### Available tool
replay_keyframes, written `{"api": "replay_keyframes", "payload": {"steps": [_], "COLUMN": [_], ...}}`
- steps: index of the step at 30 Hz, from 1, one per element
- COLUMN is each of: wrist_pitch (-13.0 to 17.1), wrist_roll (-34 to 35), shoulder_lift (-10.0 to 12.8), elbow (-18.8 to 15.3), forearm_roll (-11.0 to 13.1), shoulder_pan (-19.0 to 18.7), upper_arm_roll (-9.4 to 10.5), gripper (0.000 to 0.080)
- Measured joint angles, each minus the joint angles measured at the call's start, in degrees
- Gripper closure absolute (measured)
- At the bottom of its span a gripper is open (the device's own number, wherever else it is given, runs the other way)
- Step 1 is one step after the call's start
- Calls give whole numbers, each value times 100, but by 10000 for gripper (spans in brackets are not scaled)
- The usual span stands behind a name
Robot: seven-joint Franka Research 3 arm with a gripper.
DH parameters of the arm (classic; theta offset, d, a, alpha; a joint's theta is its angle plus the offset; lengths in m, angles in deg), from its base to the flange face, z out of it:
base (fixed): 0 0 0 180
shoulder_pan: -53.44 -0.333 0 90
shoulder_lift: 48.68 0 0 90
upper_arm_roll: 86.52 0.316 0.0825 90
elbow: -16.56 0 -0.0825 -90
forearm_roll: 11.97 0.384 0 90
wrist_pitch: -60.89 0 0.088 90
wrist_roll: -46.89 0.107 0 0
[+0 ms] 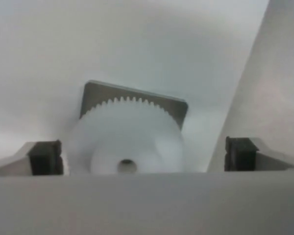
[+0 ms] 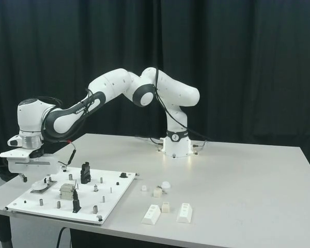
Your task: Insert large gear.
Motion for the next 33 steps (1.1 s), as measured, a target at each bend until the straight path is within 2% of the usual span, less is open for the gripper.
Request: {"api": "replay_keyframes", "payload": {"steps": [6, 7, 20, 33], "wrist_pitch": [-2, -2, 21, 260], "wrist_roll": [0, 0, 1, 1], "shoulder_lift": [0, 0, 13, 121], "elbow": [101, 120, 182, 182], "forearm_roll": [-101, -117, -261, -275], "shoulder_pan": [-58, -64, -33, 36], "upper_arm_roll": [-95, -110, -146, -148], "gripper": [145, 10, 3, 3]}}
